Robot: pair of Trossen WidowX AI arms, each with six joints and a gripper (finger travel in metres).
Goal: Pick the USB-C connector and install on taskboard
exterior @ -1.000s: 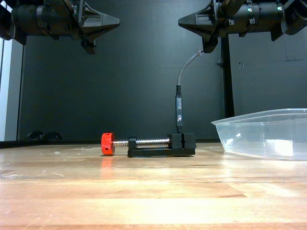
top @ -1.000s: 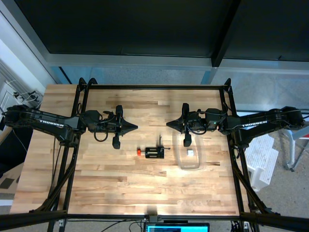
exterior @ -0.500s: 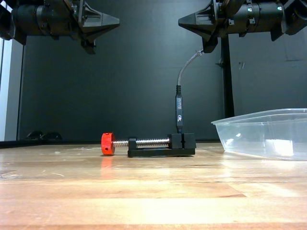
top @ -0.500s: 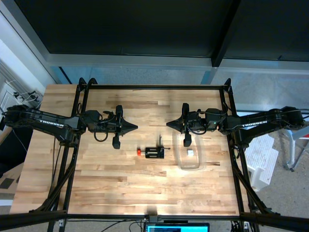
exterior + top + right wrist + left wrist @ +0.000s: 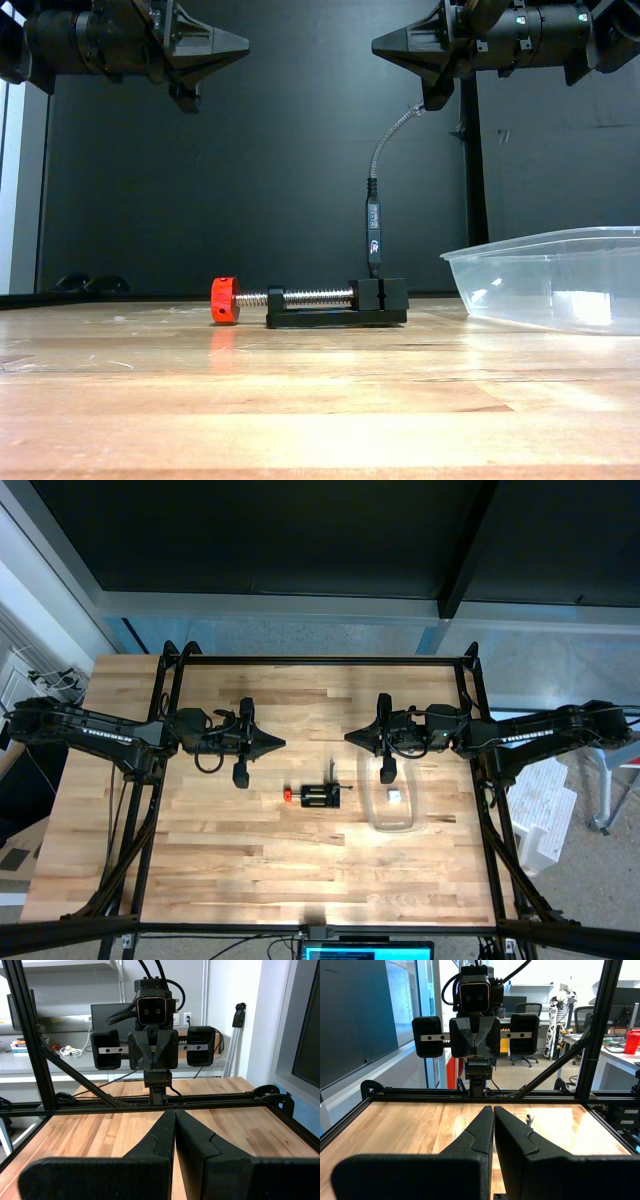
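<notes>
The low view shows the USB-C connector (image 5: 372, 232) standing upright in the taskboard (image 5: 335, 303), at the end opposite the knob (image 5: 225, 300). From above it is a barely legible sliver. My left gripper (image 5: 282, 743) and right gripper (image 5: 347, 738), fingers pressed together, hang at the taskboard's 10 and 1 o'clock. The low view cuts off the tray (image 5: 392, 828) at 3 o'clock.

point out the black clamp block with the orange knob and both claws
black clamp block with orange-red knob (image 5: 380, 298): low view, its black end block.
left claw (image 5: 283, 744): high view, shut tips, raised, left of centre.
right claw (image 5: 347, 737): high view, shut tips, raised, right of centre.
</notes>
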